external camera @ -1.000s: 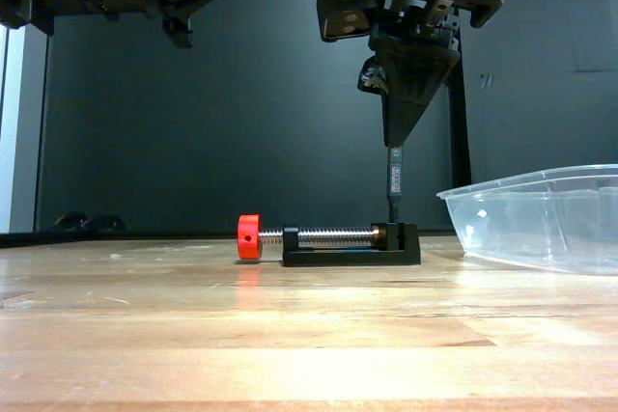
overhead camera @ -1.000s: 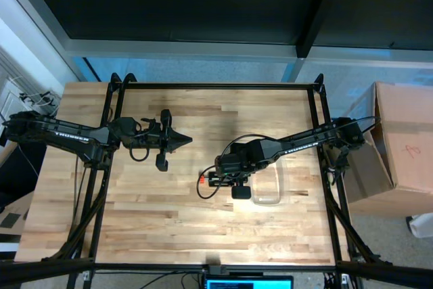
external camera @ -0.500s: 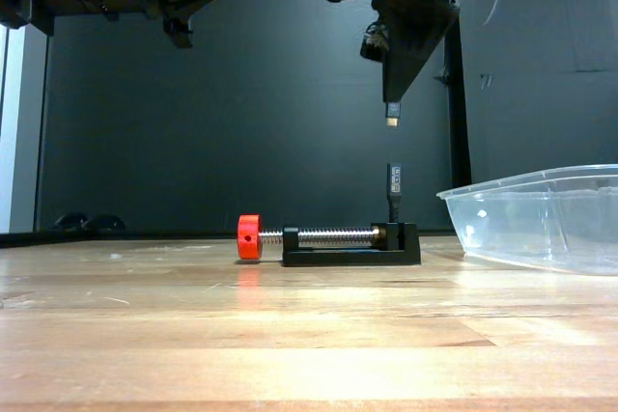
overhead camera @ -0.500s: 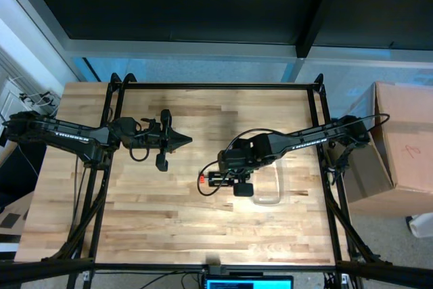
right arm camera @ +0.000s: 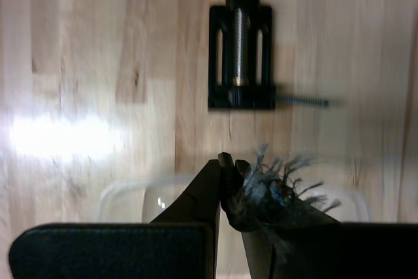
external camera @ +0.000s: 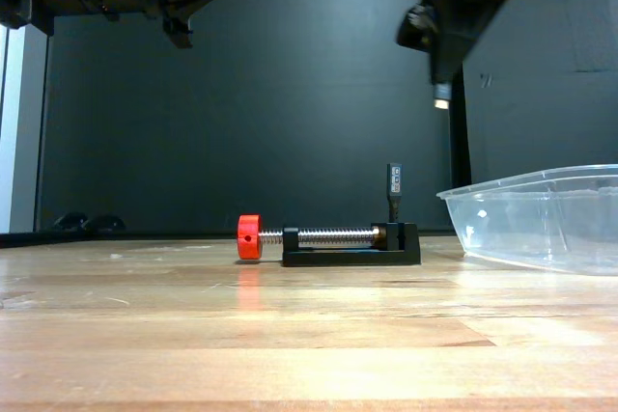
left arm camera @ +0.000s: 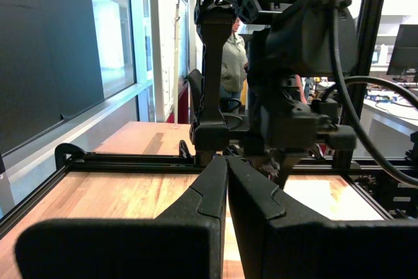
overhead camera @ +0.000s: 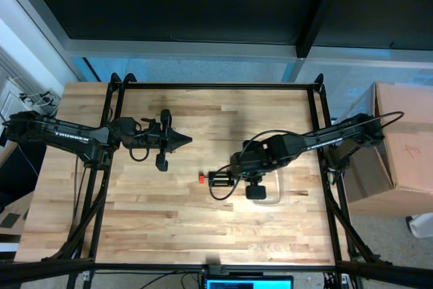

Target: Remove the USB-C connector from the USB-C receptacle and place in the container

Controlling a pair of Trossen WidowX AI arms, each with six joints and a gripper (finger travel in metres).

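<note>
My right gripper (external camera: 443,72) hangs high, shut on the USB-C connector (external camera: 441,99), whose metal tip points down. The connector is clear of the receptacle (external camera: 394,181), which stands upright in a black vise (external camera: 350,241) with a red knob (external camera: 249,236). It hangs between the receptacle and the near wall of the clear container (external camera: 541,214). In the right wrist view the gripper (right arm camera: 227,160) is over the container's rim (right arm camera: 130,191), with the connector's frayed cable end (right arm camera: 274,191) beside the fingers. My left gripper (overhead camera: 185,140) is shut, empty, high over the table's left half.
The vise (overhead camera: 220,179) lies mid-table with its knob (overhead camera: 201,178) to the left. The container (overhead camera: 270,191) sits just right of it, under the right arm. A black frame (overhead camera: 216,86) borders the table. A cardboard box (overhead camera: 402,147) stands off the right edge.
The right gripper lifted the connector straight up out of the receptacle, then carried it higher and to the right, toward the container. The left arm has not moved.
</note>
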